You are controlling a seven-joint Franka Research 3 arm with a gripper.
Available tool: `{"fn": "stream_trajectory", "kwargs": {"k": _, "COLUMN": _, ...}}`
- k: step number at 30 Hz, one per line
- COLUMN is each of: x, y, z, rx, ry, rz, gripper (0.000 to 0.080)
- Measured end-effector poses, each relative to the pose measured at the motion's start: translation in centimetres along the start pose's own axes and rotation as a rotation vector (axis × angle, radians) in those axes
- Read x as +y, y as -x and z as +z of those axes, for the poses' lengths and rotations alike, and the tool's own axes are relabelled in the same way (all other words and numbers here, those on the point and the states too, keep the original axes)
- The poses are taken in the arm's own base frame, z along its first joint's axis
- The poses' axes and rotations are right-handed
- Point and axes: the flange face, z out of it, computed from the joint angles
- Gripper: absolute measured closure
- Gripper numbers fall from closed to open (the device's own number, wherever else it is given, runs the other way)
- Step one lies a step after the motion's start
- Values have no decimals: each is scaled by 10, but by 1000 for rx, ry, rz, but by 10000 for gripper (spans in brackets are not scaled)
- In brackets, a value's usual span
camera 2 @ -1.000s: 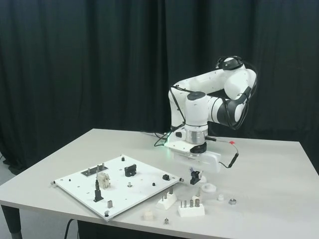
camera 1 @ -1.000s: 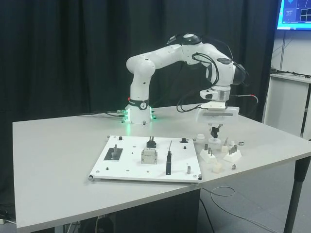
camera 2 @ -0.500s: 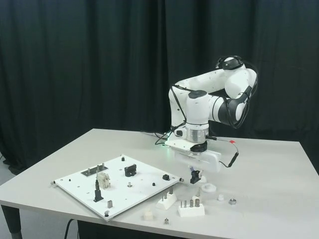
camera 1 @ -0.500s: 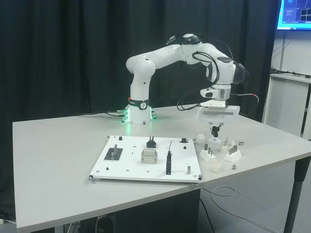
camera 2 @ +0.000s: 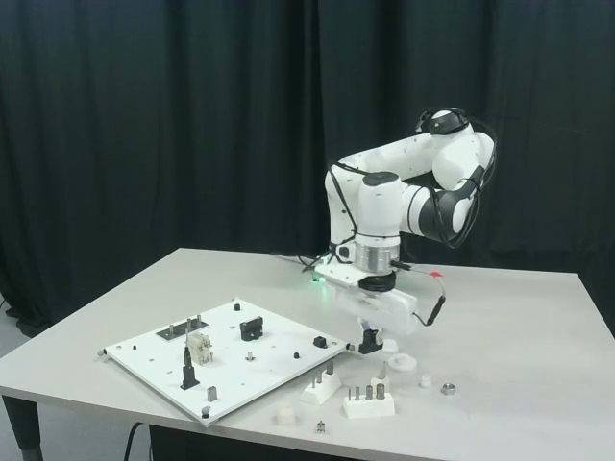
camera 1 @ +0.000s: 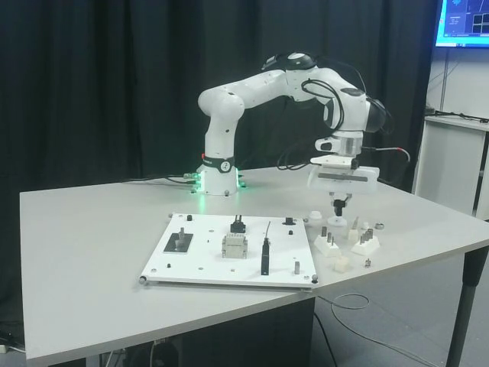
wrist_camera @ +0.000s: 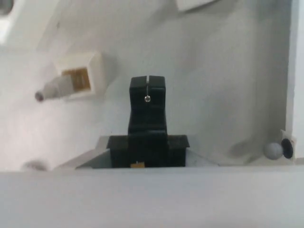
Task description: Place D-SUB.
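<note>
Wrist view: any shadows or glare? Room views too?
Wrist view: soft shadows on the grey table beside the white connector. First room view: green glow at the arm's base, bright screen top corner. Second room view: even light, black curtain.

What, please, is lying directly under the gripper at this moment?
Under the gripper, which holds a black D-SUB connector, is bare grey table. A small white holder lies nearby. The gripper body hides the table nearest the wrist camera.
</note>
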Motion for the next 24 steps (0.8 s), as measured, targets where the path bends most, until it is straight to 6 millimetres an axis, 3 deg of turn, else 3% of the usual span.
{"fn": "stream_trajectory", "kwargs": {"k": 24, "x": -9, "y": -27, "z": -10, "rx": 59, "ry": -64, "rz": 744, "gripper": 648}}
